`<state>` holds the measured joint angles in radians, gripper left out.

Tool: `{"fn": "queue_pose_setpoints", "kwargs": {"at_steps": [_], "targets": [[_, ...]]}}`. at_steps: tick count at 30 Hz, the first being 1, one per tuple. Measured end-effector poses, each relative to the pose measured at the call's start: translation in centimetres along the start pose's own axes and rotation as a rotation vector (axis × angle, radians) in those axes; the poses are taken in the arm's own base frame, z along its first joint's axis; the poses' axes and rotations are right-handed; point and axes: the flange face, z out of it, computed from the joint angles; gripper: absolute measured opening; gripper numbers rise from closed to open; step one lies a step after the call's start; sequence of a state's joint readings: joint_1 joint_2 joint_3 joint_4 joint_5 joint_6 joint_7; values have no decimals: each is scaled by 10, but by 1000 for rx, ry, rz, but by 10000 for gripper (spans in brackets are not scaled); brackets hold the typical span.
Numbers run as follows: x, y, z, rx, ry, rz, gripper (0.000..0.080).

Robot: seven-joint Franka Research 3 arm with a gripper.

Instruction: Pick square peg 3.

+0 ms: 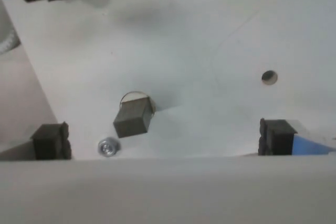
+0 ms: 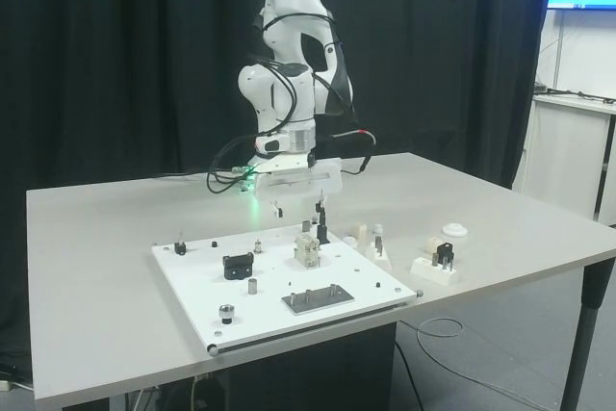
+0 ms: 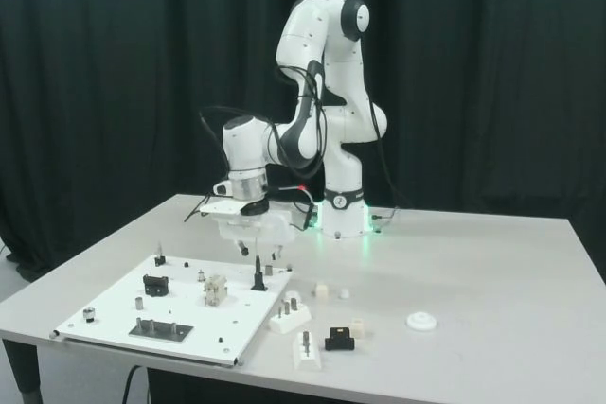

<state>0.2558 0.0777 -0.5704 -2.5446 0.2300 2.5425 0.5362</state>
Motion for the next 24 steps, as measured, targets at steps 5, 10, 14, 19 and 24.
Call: {"fn": "queue_pose_setpoints", "kwargs": {"at_steps": [5,10,14,19,24], "targets": [[-2,-2,-10,10,-24,37,800],[-5,-2,-21,15,-49,70,800],[-7,-2,-30,8,-69,89,800],[-11,-4,-46,-17,-76,121,800],[-17,-6,-64,-50,-61,150,800]]}}
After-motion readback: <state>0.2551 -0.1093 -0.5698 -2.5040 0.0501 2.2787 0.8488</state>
